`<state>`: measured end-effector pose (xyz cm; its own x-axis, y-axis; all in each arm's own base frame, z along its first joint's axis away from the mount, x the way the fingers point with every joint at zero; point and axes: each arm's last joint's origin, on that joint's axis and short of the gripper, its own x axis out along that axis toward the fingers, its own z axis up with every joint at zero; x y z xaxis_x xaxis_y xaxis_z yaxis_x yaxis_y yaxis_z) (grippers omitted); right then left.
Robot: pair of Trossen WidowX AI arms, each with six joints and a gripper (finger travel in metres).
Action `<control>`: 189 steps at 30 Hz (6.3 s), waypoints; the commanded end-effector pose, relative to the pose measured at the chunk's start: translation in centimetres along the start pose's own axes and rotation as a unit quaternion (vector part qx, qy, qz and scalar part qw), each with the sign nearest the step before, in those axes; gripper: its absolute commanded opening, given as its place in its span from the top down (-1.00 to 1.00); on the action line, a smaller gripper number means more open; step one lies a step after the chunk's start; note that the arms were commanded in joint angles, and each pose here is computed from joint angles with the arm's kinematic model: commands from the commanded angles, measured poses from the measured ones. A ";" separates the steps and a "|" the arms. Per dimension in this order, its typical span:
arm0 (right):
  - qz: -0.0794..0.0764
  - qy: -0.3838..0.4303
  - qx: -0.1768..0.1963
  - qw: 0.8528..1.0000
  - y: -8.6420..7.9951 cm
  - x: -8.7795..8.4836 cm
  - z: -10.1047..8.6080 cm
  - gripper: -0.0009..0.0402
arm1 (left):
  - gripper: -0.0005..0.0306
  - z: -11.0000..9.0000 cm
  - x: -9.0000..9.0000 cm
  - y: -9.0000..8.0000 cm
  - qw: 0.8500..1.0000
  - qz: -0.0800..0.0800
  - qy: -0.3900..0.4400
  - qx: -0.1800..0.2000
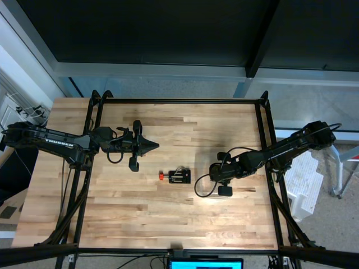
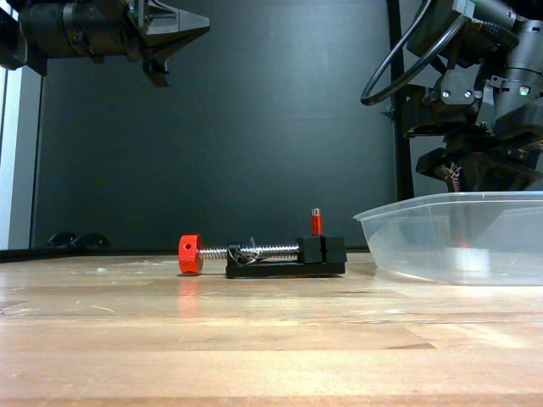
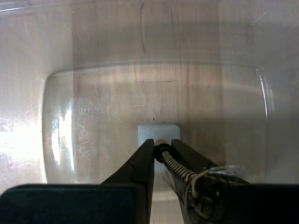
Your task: Pick the RCA connector and install on taskboard
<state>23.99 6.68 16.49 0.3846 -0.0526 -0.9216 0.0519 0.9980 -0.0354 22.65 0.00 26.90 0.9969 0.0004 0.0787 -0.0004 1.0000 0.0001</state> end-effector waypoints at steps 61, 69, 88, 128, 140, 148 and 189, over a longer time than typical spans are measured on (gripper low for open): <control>-0.003 -0.035 0.020 0.999 -0.9 -5.4 7.5 0.95 | 0.97 0.0 0.0 0.0 1.000 0.000 0.000 0.000; -0.008 -0.035 0.023 0.999 -0.9 -4.2 10.6 0.95 | 0.96 0.0 0.0 0.0 1.000 0.000 0.000 0.000; -0.002 -0.019 0.019 1.000 -0.3 -1.3 13.6 0.95 | 0.96 0.0 0.0 0.0 1.000 0.000 0.000 0.000; 0.000 -0.030 0.023 0.999 -0.3 -0.2 13.1 0.95 | 0.96 0.0 0.0 0.0 1.000 0.000 0.000 0.000; 0.001 -0.036 0.023 0.999 -0.2 -0.2 13.2 0.95 | 0.97 0.0 0.0 0.0 1.000 0.000 0.000 0.000; 0.002 -0.036 0.025 0.999 -0.2 0.2 13.0 0.95 | 0.97 0.0 0.0 0.0 1.000 0.000 0.000 0.000; 0.001 -0.030 0.024 0.999 -0.1 2.2 12.7 0.95 | 0.97 0.0 0.0 0.0 1.000 0.000 0.000 0.000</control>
<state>36.58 6.05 19.43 0.4441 -0.0541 -0.8943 0.0959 0.9953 -0.0127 22.65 0.00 26.90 0.9969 0.0004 0.0787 -0.0004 1.0000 -0.0002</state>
